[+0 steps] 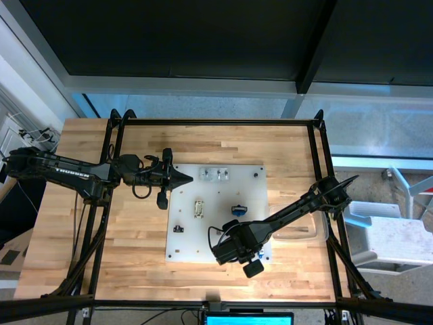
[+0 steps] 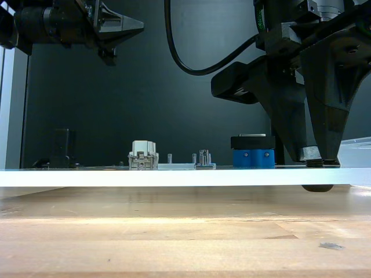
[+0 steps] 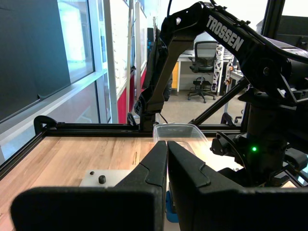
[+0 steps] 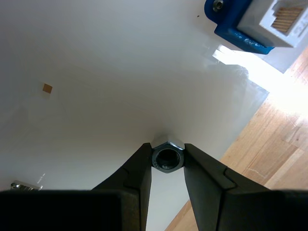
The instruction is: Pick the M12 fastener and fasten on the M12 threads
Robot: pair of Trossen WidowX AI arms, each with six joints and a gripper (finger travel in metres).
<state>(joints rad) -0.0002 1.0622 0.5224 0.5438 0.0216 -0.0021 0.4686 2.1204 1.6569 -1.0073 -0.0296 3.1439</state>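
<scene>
The M12 fastener, a small silver hex nut point(image 4: 167, 158), sits between the fingertips of my right gripper point(image 4: 167, 150), which is shut on it. The gripper points straight down at the white board point(image 4: 96, 72), close to its near right edge. In the low view the right gripper point(image 2: 316, 155) has its tips down at board level. The black ribbed stud is hidden by the fingers and the nut, so I cannot tell whether the nut is on its stud. My left gripper point(image 1: 186, 177) hovers shut above the board's far left edge, holding nothing.
A blue connector block point(image 1: 238, 210) stands on the board point(image 1: 203, 233) just beyond the right gripper. A clear tray point(image 1: 298, 235) lies right of the board under the right arm. Small grey fittings point(image 2: 143, 157) stand mid-board. A black frame rail point(image 1: 216, 122) borders the table.
</scene>
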